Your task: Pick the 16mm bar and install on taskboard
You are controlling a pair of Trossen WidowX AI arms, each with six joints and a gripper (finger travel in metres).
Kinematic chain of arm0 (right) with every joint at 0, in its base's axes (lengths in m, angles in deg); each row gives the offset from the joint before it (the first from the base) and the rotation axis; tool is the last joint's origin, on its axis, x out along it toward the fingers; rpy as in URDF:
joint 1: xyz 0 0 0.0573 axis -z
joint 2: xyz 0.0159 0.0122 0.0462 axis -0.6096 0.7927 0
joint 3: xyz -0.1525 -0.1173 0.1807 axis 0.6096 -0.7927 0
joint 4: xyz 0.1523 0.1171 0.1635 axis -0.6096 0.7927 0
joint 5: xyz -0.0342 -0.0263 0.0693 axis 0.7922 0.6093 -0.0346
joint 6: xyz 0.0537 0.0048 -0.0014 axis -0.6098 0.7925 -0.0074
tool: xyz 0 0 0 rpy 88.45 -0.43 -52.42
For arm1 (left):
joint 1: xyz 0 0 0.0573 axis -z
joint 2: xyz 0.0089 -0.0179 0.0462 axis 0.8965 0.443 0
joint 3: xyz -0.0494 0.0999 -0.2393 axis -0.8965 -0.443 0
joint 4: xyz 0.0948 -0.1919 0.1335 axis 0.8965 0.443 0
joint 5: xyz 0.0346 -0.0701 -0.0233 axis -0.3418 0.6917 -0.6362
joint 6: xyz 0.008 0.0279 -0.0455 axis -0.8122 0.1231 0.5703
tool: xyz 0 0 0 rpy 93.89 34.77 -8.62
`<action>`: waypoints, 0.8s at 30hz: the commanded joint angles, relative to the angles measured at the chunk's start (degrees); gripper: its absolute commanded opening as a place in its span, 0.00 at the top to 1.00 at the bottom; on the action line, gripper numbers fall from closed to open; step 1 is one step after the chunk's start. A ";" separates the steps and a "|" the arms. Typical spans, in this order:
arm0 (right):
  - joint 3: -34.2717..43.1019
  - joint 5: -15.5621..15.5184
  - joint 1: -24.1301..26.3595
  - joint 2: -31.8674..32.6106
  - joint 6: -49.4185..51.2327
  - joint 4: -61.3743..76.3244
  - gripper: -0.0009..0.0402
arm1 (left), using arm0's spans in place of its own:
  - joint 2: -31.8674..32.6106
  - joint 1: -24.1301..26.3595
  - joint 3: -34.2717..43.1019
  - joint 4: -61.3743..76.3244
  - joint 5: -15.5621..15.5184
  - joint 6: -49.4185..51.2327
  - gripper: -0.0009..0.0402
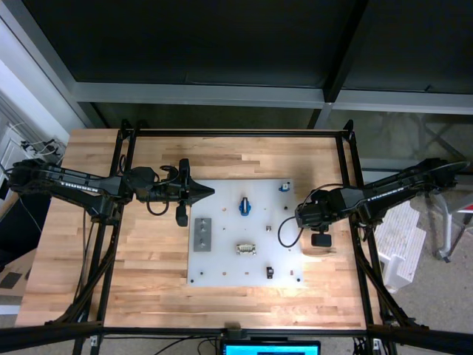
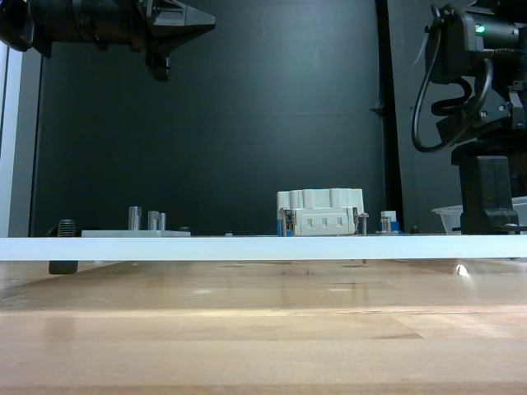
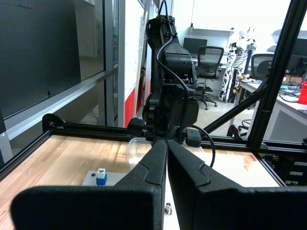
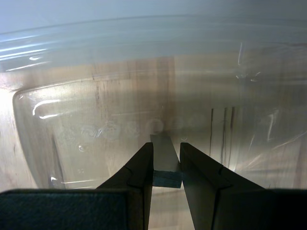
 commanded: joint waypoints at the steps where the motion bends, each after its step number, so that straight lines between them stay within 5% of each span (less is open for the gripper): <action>1: 0.50 -3.02 1.14 -0.09 0.44 -0.24 0.98 | 0.02 0.00 0.02 -0.02 0.02 0.00 0.98; 7: 1.18 -5.86 2.86 -0.46 0.35 -0.39 0.98 | 0.02 0.00 0.02 -0.02 0.00 0.00 0.98; 12: 1.18 -12.11 2.95 -0.46 -0.48 -0.59 0.98 | 0.02 0.00 0.02 -0.02 0.02 0.00 0.98; 16: 1.18 -11.80 2.93 -0.46 -1.18 -0.72 0.94 | 0.02 0.00 0.02 -0.02 0.00 -0.02 0.98; 24: 2.14 -11.56 2.64 -0.46 -5.60 -1.27 0.69 | 0.02 0.00 0.02 -0.02 0.00 -0.02 0.98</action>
